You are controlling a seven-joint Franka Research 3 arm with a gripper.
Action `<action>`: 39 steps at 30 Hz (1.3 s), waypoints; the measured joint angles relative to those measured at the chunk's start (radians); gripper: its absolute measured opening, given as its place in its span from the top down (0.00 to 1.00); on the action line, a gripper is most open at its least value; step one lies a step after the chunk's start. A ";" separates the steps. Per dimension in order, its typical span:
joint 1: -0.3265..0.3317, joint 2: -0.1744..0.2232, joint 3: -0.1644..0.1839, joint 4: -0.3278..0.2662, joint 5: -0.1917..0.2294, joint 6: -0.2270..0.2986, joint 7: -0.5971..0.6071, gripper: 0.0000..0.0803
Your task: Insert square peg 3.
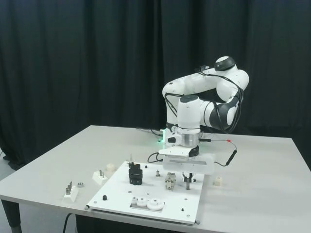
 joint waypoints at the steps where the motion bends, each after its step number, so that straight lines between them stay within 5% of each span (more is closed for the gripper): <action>1: 0.000 0.000 0.000 0.000 -0.001 -0.001 0.000 0.86; 39: 0.004 0.000 0.000 0.004 -0.022 -0.013 0.000 0.86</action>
